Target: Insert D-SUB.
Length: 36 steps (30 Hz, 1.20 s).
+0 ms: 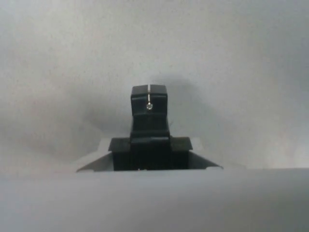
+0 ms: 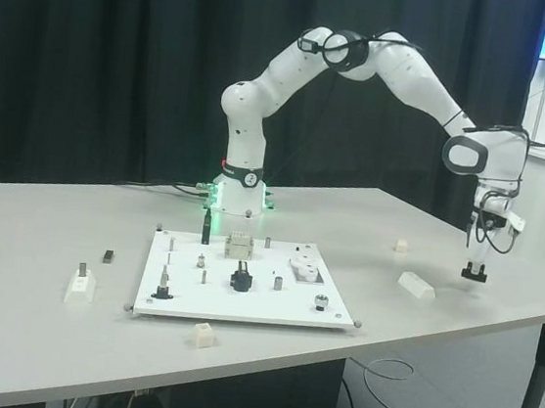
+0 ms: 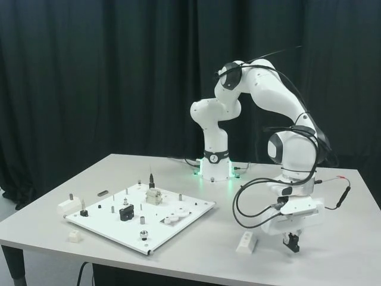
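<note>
One grey surface [image 2: 42,237] carries a white board [image 2: 242,299] of fixtures near its middle. White arm [image 3: 280,113] reaches well away from the board toward the surface's edge, over bare room. Jaws [image 2: 474,273] are clamped on a black D-SUB connector [image 1: 149,104] just above the surface.

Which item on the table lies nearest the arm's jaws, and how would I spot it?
Start at the white board in the middle of the grey table, then look toward the gripper near the table's edge. Between them lies a small white block, the nearest loose piece; a smaller white piece sits farther back.
</note>
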Each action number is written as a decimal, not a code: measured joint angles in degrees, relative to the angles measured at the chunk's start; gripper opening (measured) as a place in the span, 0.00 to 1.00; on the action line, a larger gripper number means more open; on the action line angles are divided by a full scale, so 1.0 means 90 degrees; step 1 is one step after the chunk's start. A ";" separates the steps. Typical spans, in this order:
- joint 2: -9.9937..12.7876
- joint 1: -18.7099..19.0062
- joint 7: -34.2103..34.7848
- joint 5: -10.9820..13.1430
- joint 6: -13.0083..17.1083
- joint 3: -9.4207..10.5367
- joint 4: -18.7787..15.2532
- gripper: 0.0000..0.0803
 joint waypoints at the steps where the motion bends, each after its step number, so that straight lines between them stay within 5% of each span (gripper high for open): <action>1: -0.0009 0.0000 0.0001 0.0006 -0.0051 -0.0011 0.0032 0.19; 10: -0.0048 0.0000 0.0112 0.0078 -0.0348 -0.0094 0.0227 0.19; 36: -0.0053 0.0093 0.1427 0.0080 -0.0345 -0.0194 0.0314 0.19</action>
